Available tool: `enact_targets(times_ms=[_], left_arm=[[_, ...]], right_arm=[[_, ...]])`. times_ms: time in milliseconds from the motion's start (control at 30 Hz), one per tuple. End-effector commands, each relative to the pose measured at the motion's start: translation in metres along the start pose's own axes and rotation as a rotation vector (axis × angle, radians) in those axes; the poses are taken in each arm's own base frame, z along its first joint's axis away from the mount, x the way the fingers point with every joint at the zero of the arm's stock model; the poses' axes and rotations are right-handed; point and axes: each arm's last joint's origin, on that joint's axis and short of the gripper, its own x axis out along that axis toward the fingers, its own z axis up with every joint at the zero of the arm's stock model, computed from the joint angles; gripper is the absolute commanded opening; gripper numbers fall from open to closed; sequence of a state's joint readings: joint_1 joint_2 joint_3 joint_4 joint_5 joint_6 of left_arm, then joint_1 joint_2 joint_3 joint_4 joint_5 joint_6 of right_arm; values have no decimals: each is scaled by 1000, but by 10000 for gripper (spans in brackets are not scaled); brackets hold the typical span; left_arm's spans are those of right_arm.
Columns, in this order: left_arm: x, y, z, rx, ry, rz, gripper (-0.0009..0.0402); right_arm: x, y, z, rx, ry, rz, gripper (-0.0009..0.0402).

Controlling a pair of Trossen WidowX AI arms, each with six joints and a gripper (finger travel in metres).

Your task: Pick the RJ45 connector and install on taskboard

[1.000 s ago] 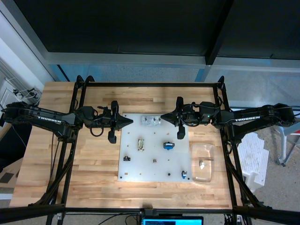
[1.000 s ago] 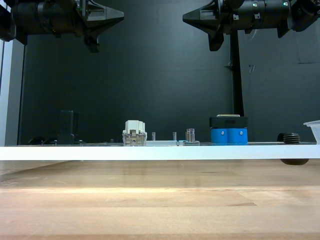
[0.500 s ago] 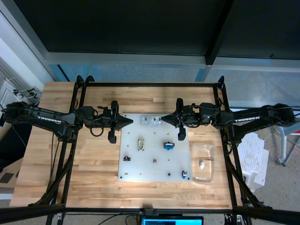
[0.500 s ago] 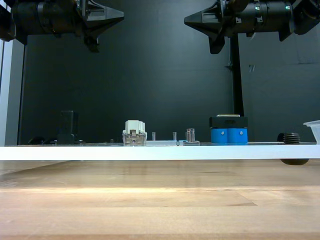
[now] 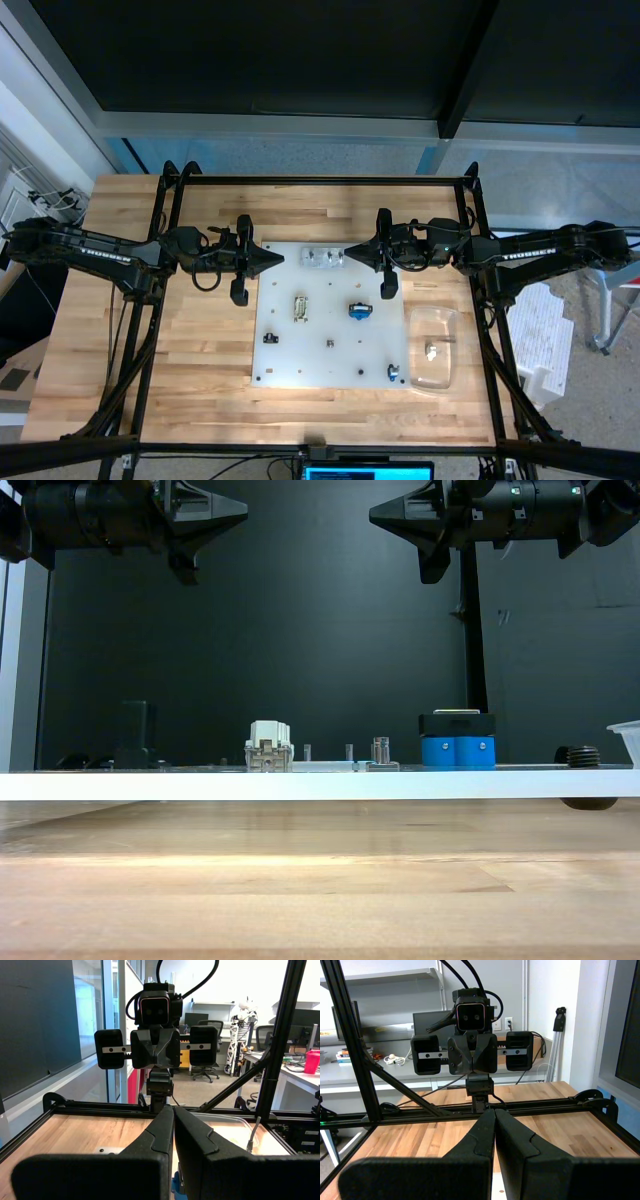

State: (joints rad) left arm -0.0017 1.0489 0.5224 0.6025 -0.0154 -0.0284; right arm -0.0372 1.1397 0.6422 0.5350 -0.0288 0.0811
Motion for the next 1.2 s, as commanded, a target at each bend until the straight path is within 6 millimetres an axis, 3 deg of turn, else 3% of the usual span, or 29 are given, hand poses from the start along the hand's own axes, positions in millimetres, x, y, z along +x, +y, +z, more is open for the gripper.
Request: enact_targets(times_ms=[33, 1200], left_arm=[[0, 0, 0, 0, 0, 0, 0], [0, 0, 0, 0, 0, 0, 0]], right_arm=[[0, 0, 0, -2, 4, -1, 0], [0, 0, 0, 10, 0, -1, 0]])
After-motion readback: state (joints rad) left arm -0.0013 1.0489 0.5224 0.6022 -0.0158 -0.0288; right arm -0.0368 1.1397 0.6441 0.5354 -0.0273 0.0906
